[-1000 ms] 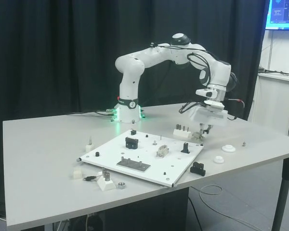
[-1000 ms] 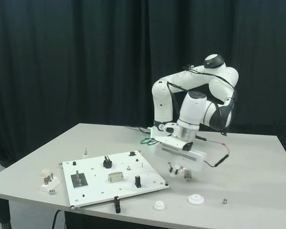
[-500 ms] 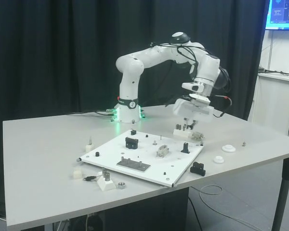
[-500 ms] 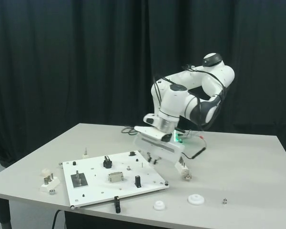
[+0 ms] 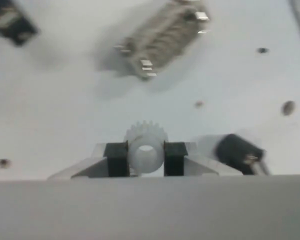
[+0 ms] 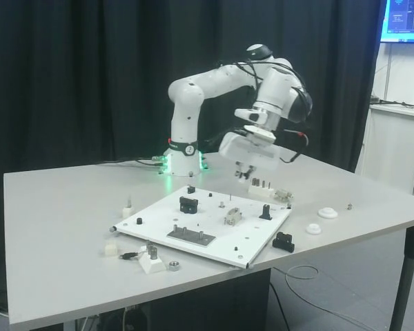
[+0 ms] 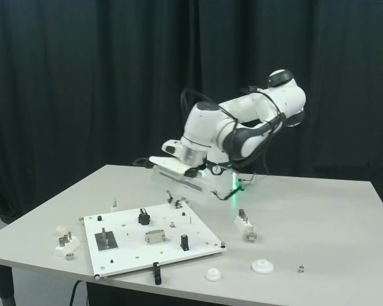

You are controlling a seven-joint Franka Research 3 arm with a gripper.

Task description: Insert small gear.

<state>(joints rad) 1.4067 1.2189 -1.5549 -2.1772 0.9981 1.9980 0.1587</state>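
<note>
- My hand is closed on the small gear: the two black pads press its sides, its toothed rim showing just past them.
- I hold the gear in the air over the white board, above the board's far edge, touching nothing.
- Beneath my hand, on the board, sit a grey metal connector and a black knob.
- Two white gears lie on the tabletop near its front edge, well apart from my hand.
</note>
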